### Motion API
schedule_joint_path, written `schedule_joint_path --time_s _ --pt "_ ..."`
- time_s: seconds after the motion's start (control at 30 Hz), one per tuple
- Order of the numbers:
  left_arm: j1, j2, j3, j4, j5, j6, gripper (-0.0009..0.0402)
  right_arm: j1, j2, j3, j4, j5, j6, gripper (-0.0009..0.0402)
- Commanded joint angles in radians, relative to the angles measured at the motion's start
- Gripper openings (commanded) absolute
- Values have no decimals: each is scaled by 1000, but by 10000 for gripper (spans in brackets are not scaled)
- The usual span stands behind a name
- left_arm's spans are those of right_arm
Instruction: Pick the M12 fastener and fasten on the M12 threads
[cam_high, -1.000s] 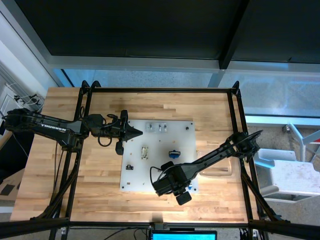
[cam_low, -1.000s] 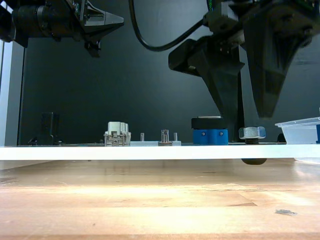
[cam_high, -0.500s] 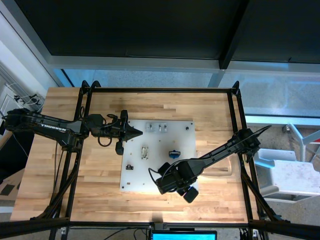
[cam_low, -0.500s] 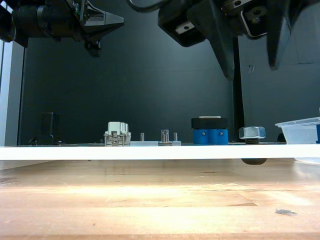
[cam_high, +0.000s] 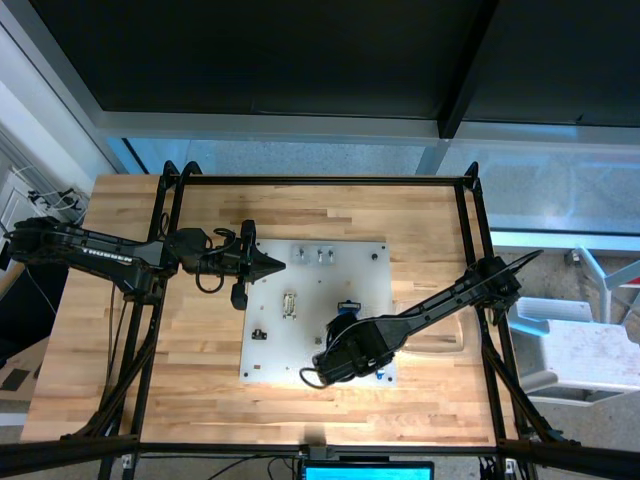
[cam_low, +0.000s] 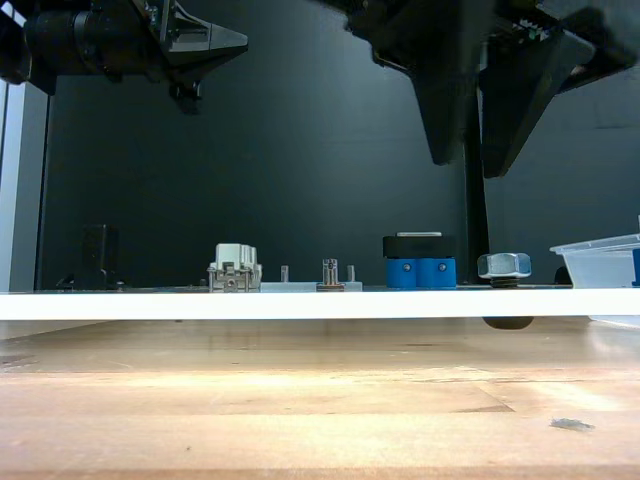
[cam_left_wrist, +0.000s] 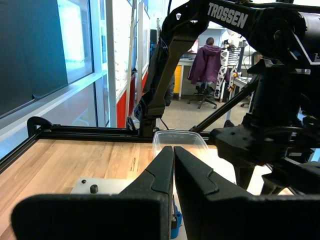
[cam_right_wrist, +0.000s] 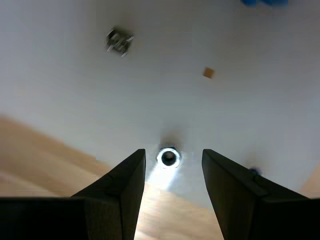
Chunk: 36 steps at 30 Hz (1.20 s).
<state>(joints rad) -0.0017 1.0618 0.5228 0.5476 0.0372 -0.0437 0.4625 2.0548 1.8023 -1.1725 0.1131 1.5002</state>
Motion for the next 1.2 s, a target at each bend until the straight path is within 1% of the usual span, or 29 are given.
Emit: schedule_joint_path --time_s 0.03,0.1,0.17,0.23,0.4,0.47,0.53,0.57,0.67,0.7,0.8,0.93,1.1,1.2 --pt "0 0 0 0 0 0 0 0 0 -1 1 0 -253 156" --pt "0 0 0 0 0 0 0 0 0 -1 2 0 -401 156" --pt "0 0 0 0 0 0 0 0 0 -1 12 -2 -510 156" --pt "0 0 0 0 0 0 0 1 0 -1 14 -8 -586 156" --pt "0 0 0 0 0 0 0 1 0 -2 -2 -9 -784 153" --pt "0 0 0 0 0 0 0 1 2 -8 0 -9 -843 138" --pt "0 0 0 0 0 0 0 0 2 -18 -1 -11 -885 109" --pt "0 0 0 0 0 0 0 0 2 -23 0 -13 -898 90" --pt "0 0 0 0 0 0 0 0 2 -32 6 -60 -932 17" --pt "0 0 0 0 0 0 0 0 2 -32 10 -61 -938 -7" --pt "0 0 0 0 0 0 0 2 2 -36 14 -55 -944 12" --pt "0 0 0 0 0 0 0 1 2 -69 41 -53 -944 -2" --pt "0 0 0 0 0 0 0 3 2 -116 92 -53 -903 0" --pt "0 0 0 0 0 0 0 5 2 -134 107 -53 -903 0"
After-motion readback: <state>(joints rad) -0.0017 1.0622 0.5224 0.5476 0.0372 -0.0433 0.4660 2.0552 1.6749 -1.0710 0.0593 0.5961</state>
